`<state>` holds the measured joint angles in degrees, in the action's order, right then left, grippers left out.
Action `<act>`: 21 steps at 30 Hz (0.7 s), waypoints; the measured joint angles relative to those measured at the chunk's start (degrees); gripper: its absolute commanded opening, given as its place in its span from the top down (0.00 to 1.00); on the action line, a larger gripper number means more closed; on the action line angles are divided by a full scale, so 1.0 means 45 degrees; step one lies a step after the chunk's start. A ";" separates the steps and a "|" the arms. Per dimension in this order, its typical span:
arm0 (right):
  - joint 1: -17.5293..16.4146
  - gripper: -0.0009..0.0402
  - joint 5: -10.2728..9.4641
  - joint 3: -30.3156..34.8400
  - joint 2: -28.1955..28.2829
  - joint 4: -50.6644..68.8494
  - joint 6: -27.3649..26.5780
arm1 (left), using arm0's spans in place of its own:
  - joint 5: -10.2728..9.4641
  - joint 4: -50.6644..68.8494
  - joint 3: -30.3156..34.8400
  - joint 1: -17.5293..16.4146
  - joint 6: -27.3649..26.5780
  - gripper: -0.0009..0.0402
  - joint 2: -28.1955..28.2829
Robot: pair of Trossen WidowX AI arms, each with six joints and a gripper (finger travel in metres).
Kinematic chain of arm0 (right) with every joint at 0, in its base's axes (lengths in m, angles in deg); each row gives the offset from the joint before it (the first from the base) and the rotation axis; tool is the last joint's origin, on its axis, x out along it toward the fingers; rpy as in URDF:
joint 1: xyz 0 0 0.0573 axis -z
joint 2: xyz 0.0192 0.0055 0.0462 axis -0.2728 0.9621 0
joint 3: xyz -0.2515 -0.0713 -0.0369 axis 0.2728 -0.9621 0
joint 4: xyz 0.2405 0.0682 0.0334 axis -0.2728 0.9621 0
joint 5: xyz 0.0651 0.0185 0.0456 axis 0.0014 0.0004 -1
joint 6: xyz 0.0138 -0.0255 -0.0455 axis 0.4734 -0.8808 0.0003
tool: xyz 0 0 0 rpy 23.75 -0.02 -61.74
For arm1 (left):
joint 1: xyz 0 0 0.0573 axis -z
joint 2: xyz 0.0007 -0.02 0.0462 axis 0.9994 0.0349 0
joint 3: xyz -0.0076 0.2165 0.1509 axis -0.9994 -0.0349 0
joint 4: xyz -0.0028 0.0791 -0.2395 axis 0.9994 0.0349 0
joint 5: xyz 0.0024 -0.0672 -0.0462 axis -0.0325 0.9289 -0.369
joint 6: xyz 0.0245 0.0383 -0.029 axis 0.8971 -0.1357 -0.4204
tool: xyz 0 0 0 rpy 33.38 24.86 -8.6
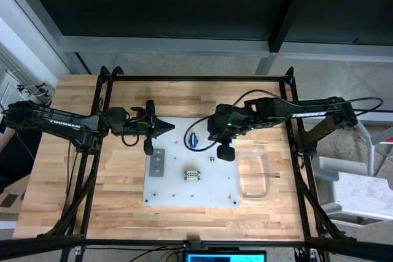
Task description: Remove the HAN10-E connector and place it in the container
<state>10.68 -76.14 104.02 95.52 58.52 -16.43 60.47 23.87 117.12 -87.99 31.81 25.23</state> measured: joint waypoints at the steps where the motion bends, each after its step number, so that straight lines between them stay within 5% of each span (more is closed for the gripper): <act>1: -0.0019 0.98 0.0000 0.0287 0.0223 0.0233 0.0000 | 0.0000 0.0000 0.0005 0.0000 0.0005 0.98 0.0000; 21: -0.0777 0.98 0.0107 0.5348 0.4240 0.4221 0.0675 | 0.0000 0.0005 0.0005 0.0000 0.0000 0.98 0.0000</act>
<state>7.19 -75.66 128.09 114.60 77.52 -13.39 60.47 23.89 117.15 -87.99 31.81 25.23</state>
